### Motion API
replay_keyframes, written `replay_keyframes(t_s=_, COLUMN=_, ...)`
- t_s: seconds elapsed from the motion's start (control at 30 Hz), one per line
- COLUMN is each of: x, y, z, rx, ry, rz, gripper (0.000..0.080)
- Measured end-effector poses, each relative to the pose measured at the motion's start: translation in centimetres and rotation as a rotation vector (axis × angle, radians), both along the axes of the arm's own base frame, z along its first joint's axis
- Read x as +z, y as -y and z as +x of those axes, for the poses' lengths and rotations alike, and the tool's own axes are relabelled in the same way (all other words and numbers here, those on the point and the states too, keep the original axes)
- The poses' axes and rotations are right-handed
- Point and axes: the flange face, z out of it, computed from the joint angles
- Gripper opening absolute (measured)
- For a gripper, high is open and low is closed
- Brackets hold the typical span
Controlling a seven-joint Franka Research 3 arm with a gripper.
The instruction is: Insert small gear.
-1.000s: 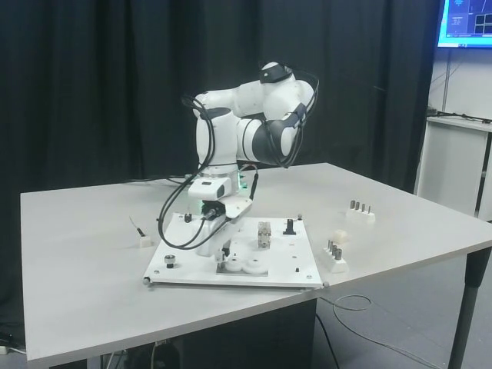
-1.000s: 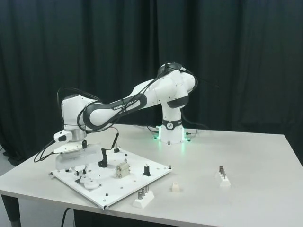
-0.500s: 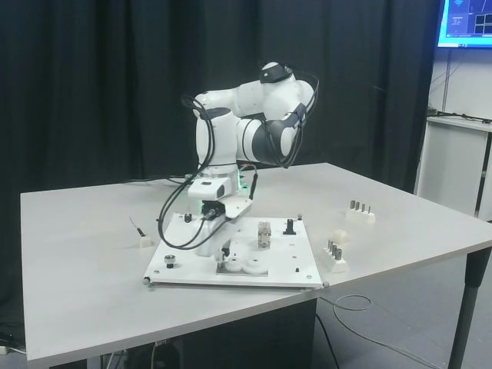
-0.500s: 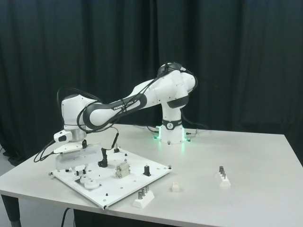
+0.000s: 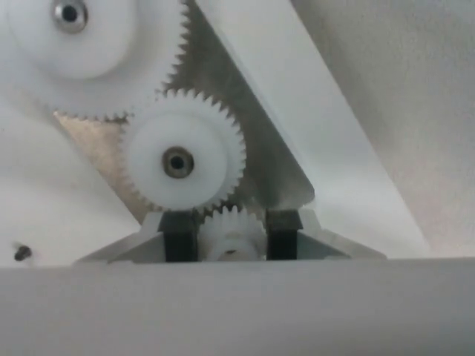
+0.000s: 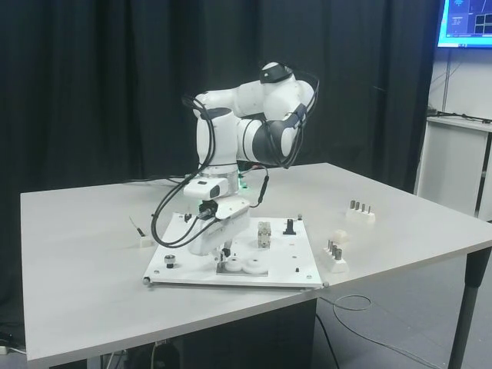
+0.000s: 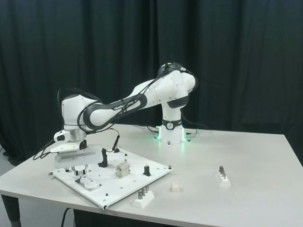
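Note:
In the wrist view my gripper [image 5: 231,237] is shut on the small white gear [image 5: 231,230], held between two black fingers [image 5: 180,236]. Its teeth sit right against the teeth of a medium white gear [image 5: 182,152] on a grey metal plate [image 5: 256,159]. A large white gear [image 5: 82,41] meshes with the medium one on its far side. Whether the small gear is on a peg is hidden. In the first room view the gripper [image 6: 224,252] points down at the white assembly board [image 6: 304,265], beside the mounted gears [image 6: 242,266]. The second room view shows the gripper [image 7: 78,169] over the board's end farthest from the arm's base.
The board also carries a grey block [image 6: 264,234], a black bracket [image 6: 289,226] and a black knob [image 6: 169,263]. On the table beside it stand two white peg holders [image 6: 360,213] [image 6: 334,257], a small white piece [image 6: 341,236] and a white block with a pin [image 6: 141,237].
The wrist and hand have shifted a little away from the arm's base and slightly up over the board, and the cable loop moved with them. The objects on the table have not moved.

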Motion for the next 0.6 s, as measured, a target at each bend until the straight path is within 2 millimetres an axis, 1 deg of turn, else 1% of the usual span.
replay_keyframes(t_s=0.23, x=-0.02, y=-0.11, z=0.04, rx=0.133, ry=0.004, rz=-0.008, gripper=0.0196)
replay_keyframes(t_s=0.6, x=-0.02, y=-0.41, z=0.18, rx=0.214, ry=-0.004, rz=-0.025, gripper=0.0196)
